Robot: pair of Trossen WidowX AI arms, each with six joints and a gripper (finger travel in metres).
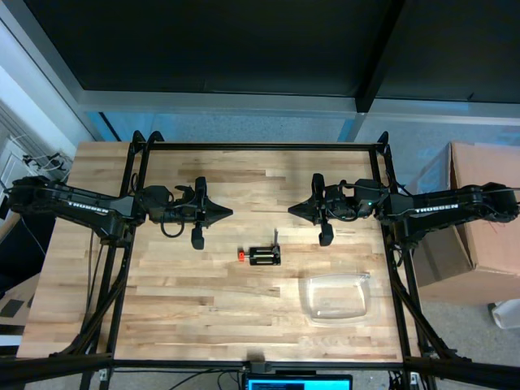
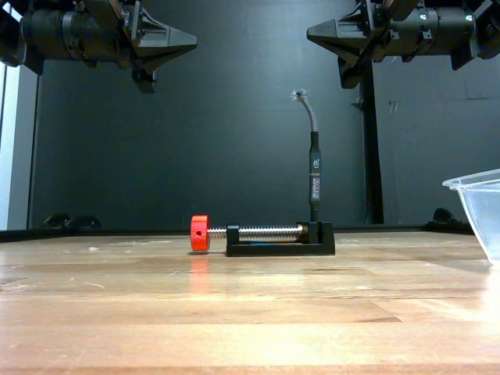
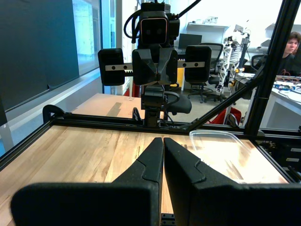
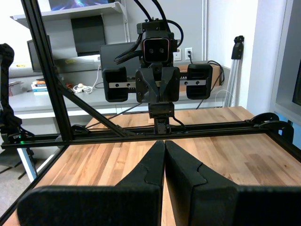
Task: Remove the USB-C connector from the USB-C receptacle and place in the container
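One USB-C connector (image 2: 315, 176) stands seated in its receptacle (image 2: 319, 229), below and between the left tool (image 1: 230, 213) and right tool (image 1: 290, 210), both clenched empty; one container (image 1: 337, 298).

Between left gripper (image 1: 230, 213) and right gripper (image 1: 291, 210), slightly nearer, USB-C connector (image 2: 316, 176) stands in the clamp (image 1: 265, 257); container (image 1: 337, 299) lies near-right.

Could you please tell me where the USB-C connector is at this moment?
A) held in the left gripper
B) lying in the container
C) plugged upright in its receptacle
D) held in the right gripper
C: the USB-C connector stands upright in the USB-C receptacle on the table, apart from the container, while the left gripper and right gripper hang shut high above.
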